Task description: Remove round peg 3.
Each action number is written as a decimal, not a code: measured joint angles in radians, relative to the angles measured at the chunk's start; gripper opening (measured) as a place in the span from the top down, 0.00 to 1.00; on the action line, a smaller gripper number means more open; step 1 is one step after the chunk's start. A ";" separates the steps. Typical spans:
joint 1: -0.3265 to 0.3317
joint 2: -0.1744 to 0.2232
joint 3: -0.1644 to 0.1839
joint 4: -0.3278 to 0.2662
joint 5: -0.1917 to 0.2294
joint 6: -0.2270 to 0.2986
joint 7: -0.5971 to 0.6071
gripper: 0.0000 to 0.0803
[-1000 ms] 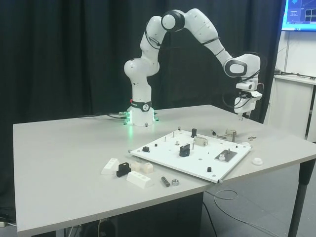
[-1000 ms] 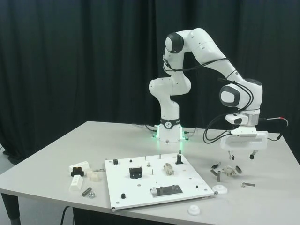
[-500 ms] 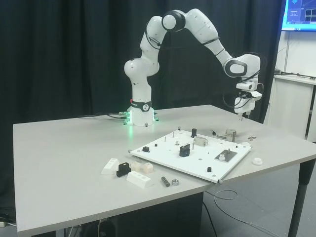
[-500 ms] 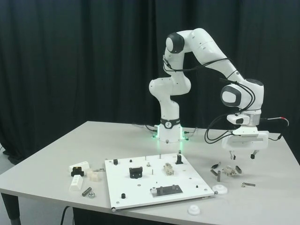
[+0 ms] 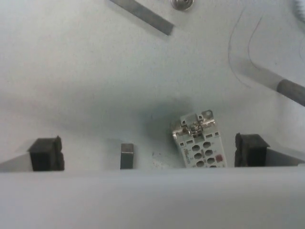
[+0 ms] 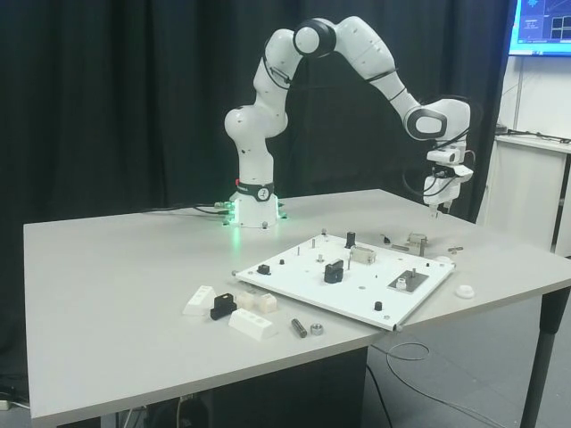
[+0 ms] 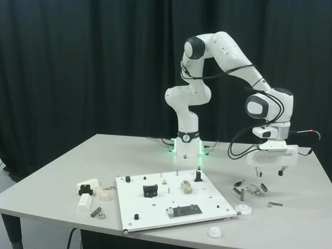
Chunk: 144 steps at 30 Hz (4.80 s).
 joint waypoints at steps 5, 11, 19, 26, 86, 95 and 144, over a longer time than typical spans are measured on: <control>0.000 0.000 -0.002 0.000 0.000 0.000 0.000 0.00; 0.000 0.000 -0.009 0.001 0.000 0.000 0.001 0.00; -0.001 -0.001 -0.020 0.005 -0.001 -0.003 0.001 0.00; -0.001 -0.012 -0.039 0.008 -0.006 -0.048 -0.001 0.00; -0.449 -0.356 -0.094 -0.365 -0.024 -0.220 -0.587 0.00; -0.525 -0.361 -0.096 -0.431 0.003 -0.167 -0.656 0.00; -0.550 -0.253 -0.154 -0.522 0.044 -0.050 -0.796 0.00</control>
